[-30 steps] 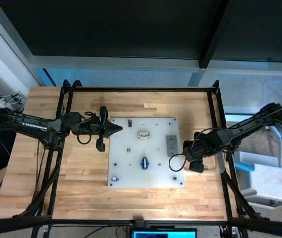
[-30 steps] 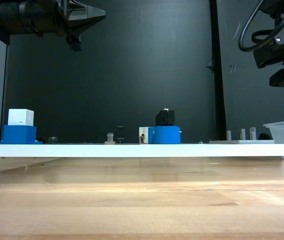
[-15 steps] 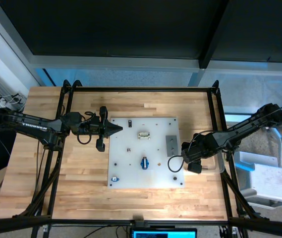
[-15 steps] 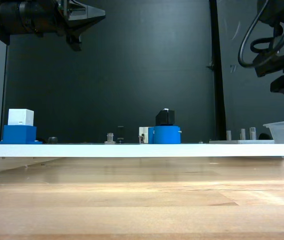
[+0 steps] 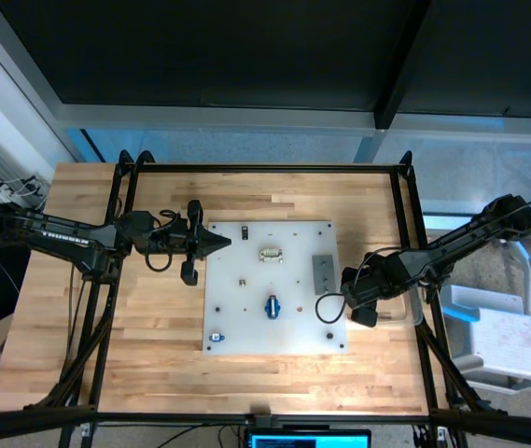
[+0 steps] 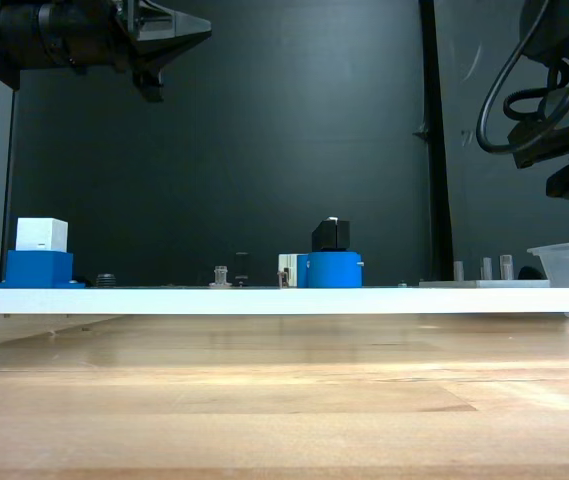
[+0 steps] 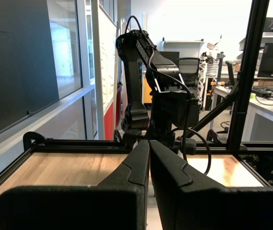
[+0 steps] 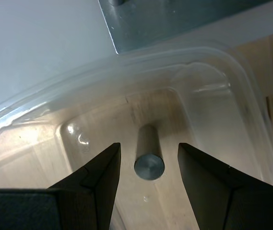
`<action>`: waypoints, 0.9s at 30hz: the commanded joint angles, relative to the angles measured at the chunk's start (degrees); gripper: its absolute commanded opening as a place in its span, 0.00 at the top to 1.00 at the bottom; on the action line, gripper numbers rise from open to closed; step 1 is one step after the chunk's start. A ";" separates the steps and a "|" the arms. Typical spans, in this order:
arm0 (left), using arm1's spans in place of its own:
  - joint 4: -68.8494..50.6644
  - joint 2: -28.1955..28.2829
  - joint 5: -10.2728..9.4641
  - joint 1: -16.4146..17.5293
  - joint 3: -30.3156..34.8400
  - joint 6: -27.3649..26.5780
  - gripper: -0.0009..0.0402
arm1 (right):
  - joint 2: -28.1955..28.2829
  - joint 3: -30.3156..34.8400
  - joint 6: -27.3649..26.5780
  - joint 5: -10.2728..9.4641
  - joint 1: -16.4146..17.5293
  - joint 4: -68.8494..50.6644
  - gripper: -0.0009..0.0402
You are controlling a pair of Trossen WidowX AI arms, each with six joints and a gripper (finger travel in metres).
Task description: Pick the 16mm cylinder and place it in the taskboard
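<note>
**High view:** L gripper [image 5: 220, 241] is raised at the taskboard's [image 5: 246, 317] left edge, tip pointing in over the plate. R gripper [image 5: 366, 314] hangs just off the board's right edge, over the clear tray [image 5: 412, 315]. On the board: blue fitting [image 5: 272, 305] near centre, grey block [image 5: 323, 273] on the right side. Peg not discernible here.

**Low view:** L gripper is high above the board's left end. R gripper is partly cut off above the tray, which sits on the table [image 6: 264, 400] beside the board.

**L wrist view:** L jaws are clenched, fingers pressed together, nothing between them.

**R wrist view:** R jaws are released and spread. The 16mm cylinder [image 8: 149, 165] lies on its side on the tray floor, between the two fingers [image 8: 98, 177], w/ a gap each side and no contact. The board and block are just beyond the tray rim.
</note>
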 commanded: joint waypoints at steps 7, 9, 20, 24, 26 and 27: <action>0.00 0.00 0.00 0.02 0.00 0.02 0.98 | 0.55 -1.01 -0.02 0.46 0.02 1.09 0.58; 0.00 0.00 0.00 0.00 0.00 0.02 0.98 | 0.98 -1.01 -0.04 0.46 0.00 1.27 0.58; 0.00 0.00 0.00 0.02 0.00 0.00 0.98 | 2.64 -1.05 -0.04 0.42 -0.02 2.49 0.58; 0.00 0.00 0.00 0.02 0.00 0.02 0.98 | 2.69 -1.05 -0.02 0.44 -0.02 2.54 0.58; 0.00 0.00 0.00 0.00 0.00 0.00 0.98 | 2.69 -1.07 -0.04 0.44 -0.02 2.51 0.58; 0.00 0.00 0.00 0.02 0.00 0.02 0.98 | 2.69 -1.05 -0.04 0.44 -0.02 2.51 0.58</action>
